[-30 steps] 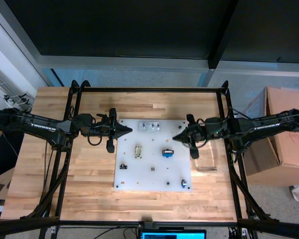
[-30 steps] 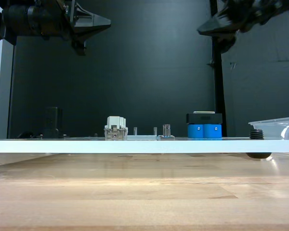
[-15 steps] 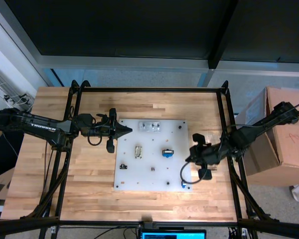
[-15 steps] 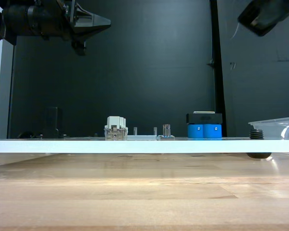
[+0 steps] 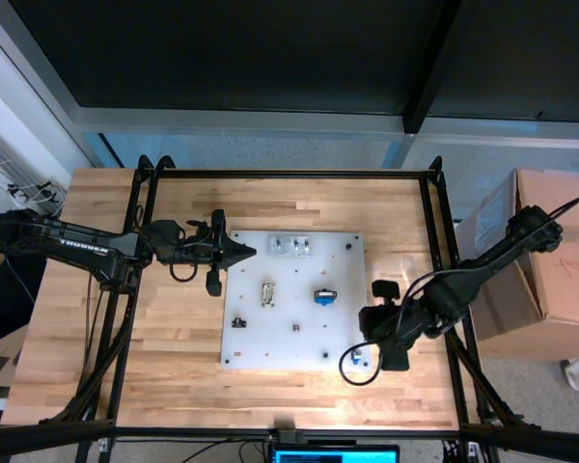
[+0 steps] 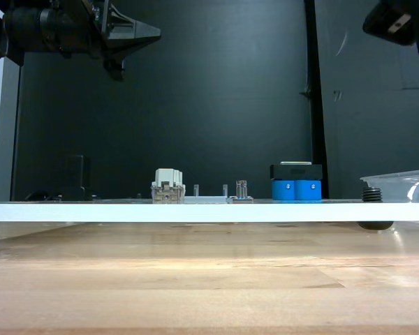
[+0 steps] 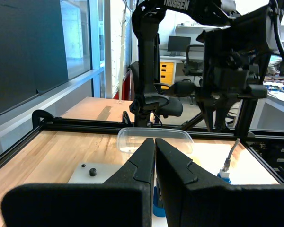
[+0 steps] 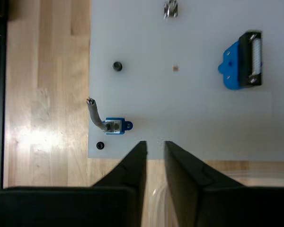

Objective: Remove the RJ45 connector from the taskboard and place in the container

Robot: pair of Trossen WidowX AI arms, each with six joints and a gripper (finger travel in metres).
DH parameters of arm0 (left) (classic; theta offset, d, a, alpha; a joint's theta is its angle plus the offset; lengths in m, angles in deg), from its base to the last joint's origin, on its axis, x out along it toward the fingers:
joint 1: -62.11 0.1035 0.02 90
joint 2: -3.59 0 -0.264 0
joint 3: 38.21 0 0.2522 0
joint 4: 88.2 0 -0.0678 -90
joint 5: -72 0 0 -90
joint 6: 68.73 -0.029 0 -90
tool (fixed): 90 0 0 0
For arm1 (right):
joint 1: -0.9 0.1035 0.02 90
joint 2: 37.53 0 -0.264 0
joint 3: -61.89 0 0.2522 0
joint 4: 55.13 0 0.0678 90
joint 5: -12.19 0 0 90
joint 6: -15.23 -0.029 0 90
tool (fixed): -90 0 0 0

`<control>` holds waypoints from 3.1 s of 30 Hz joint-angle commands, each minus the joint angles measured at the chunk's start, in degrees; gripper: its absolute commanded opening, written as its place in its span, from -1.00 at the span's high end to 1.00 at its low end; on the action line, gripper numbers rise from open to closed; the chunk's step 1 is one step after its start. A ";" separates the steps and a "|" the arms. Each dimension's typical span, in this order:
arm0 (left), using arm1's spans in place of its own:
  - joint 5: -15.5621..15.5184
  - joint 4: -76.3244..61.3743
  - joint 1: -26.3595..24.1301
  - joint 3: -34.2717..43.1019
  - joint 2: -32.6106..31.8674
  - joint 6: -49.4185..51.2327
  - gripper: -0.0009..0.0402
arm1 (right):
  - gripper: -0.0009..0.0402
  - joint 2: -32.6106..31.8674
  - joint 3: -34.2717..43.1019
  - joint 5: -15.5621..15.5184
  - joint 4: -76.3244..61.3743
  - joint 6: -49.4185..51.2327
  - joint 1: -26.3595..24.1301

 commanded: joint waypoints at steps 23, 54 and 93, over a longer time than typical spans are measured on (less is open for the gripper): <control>0.00 0.00 0.00 0.02 -0.02 -0.02 0.96 | -0.18 -11.61 -0.24 -2.67 4.72 -2.91 2.45; 0.00 0.00 0.00 0.02 -0.02 -0.02 0.96 | 0.36 -12.52 -5.86 -0.66 14.03 -6.49 3.45; 0.00 0.00 0.00 0.02 -0.02 0.00 0.96 | 0.96 -10.14 -3.04 -0.79 10.95 -8.09 4.35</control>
